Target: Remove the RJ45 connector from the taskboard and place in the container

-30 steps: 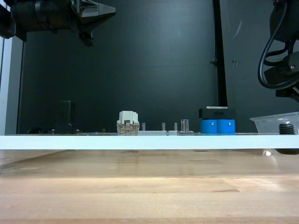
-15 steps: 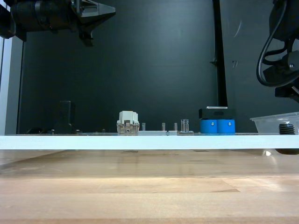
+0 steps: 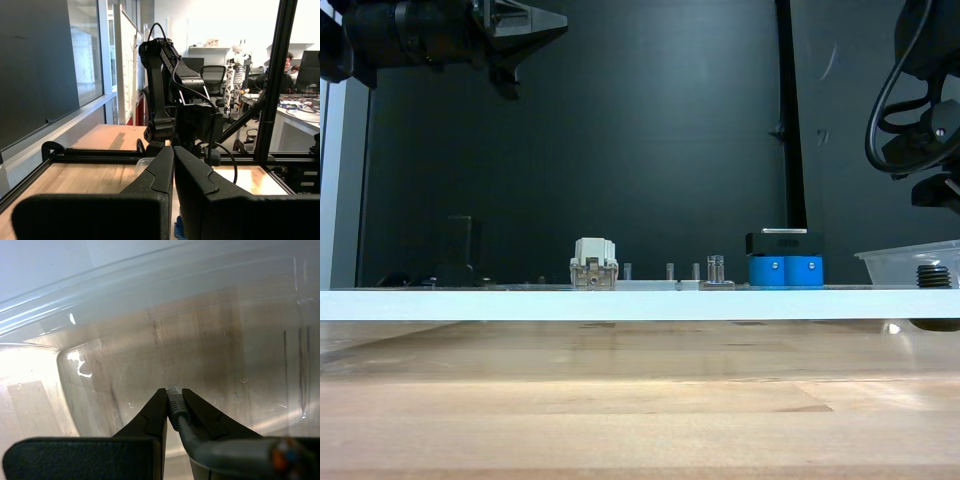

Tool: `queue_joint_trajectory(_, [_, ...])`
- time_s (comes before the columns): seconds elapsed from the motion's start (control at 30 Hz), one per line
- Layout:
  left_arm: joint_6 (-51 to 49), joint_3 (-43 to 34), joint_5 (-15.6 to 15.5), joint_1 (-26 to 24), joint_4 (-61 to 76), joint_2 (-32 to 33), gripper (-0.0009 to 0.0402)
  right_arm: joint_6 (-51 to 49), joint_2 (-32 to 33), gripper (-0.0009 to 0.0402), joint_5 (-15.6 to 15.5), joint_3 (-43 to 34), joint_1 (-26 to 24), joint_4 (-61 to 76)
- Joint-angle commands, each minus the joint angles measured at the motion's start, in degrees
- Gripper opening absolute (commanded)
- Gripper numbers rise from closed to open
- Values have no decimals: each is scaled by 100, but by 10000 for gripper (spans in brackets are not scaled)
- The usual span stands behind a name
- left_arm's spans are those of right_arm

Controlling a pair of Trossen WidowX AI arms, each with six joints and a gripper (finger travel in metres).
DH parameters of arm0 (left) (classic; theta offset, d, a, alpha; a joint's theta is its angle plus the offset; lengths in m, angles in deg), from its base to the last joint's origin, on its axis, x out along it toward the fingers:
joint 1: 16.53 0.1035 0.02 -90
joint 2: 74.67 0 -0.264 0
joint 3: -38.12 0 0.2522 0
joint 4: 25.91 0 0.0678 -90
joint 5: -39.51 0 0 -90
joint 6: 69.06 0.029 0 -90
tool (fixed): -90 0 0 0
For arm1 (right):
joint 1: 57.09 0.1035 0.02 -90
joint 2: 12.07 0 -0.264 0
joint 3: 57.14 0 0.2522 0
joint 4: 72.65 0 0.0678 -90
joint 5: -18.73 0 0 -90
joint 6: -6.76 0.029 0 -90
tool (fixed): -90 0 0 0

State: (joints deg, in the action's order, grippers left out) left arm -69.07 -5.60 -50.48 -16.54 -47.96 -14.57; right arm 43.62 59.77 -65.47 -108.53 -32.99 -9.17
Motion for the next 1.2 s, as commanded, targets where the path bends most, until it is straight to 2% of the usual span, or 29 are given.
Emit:
queue_joint_trajectory(0.03, [0, 0, 0, 2, 0, 2, 0, 59, -2, 0, -9, -2, 48, -31])
queue_joint_trajectory(0.37, [0, 0, 0, 2, 0, 2, 0, 345, 11, 0, -9, -4, 219, -118])
queue_joint_trajectory(0.5, [0, 0, 0, 0, 0, 2, 0, 339, 208, 0, -142, -83, 269, -136])
queue_joint_trajectory(0.7, [0, 0, 0, 0, -2, 0, 0, 328, 448, 0, -140, -184, 332, -223])
queue_joint_trajectory(1.2, [0, 0, 0, 0, 0, 2, 0, 326, 479, 0, -138, -236, 337, -289])
